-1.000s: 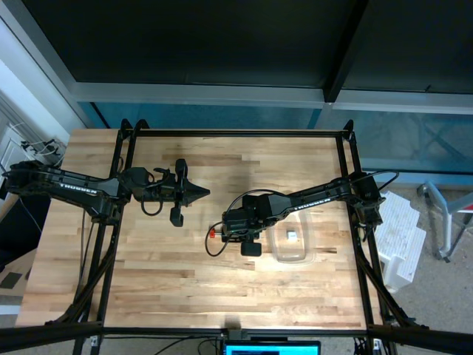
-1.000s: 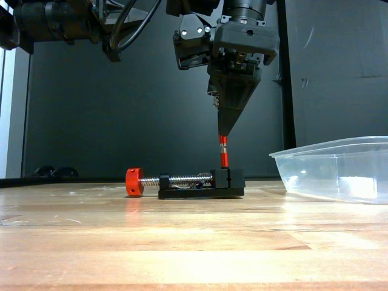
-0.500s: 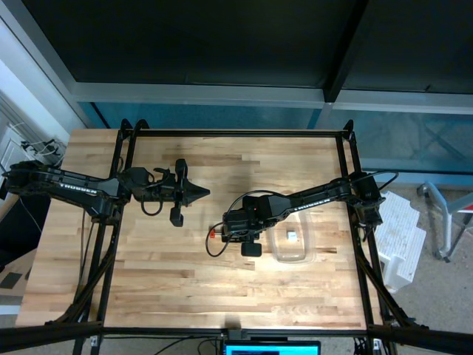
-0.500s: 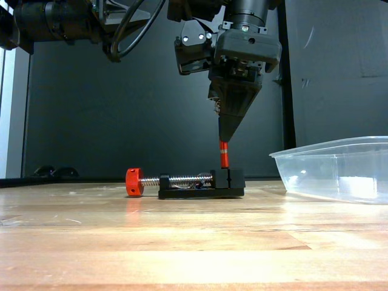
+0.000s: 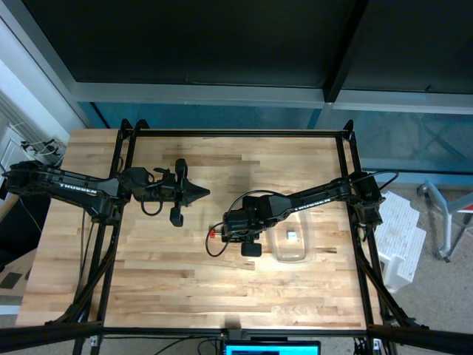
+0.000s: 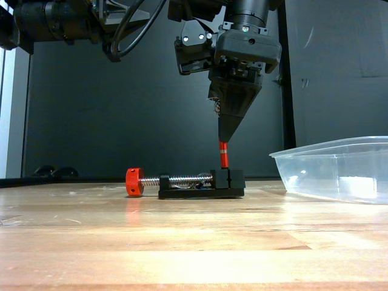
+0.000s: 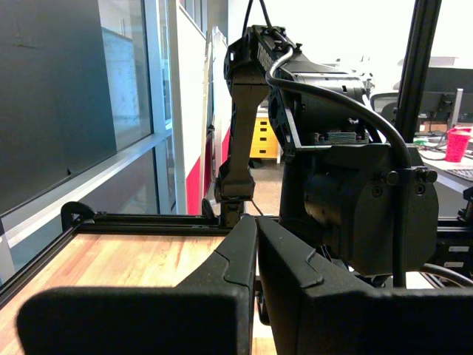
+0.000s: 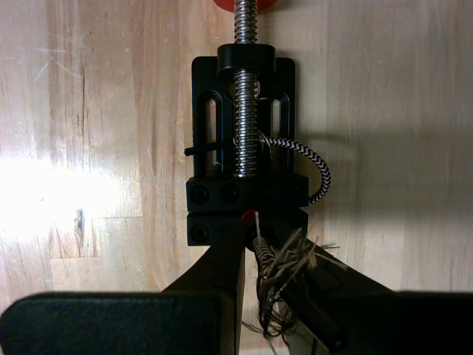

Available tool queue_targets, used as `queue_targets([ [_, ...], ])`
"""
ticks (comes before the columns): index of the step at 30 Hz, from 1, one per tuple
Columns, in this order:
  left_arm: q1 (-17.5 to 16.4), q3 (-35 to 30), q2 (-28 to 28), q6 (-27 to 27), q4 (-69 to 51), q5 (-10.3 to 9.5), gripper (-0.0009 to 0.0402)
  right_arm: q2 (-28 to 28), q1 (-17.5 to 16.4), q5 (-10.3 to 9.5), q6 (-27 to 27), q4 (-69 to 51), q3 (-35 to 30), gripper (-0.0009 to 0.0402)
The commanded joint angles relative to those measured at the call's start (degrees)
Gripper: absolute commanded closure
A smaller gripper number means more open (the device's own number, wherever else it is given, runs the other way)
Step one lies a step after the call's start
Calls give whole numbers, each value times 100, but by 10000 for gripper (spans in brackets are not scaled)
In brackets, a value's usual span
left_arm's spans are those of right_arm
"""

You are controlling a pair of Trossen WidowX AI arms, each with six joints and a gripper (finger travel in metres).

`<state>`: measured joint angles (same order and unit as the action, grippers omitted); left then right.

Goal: Pick the rca connector and install on the hub

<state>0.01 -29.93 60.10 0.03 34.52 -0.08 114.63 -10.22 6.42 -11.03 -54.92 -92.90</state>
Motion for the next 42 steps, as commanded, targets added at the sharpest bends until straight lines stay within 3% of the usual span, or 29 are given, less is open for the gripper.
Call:
queue_targets([
  [1, 0, -2, 2, -2, 0, 2, 393, 11, 0, 4, 0, -2, -26, 388],
  [17, -2, -2, 2, -2, 0, 2, 393, -177, -2, 11, 101, 2, -31, 385],
  [30, 0, -2, 2, -2, 0, 2, 393, -219, -4, 66, 101, 17, -28, 255],
  [42, -2, -2, 0, 0, 0, 2, 393, -269, -11, 63, 105, 22, -28, 257],
])
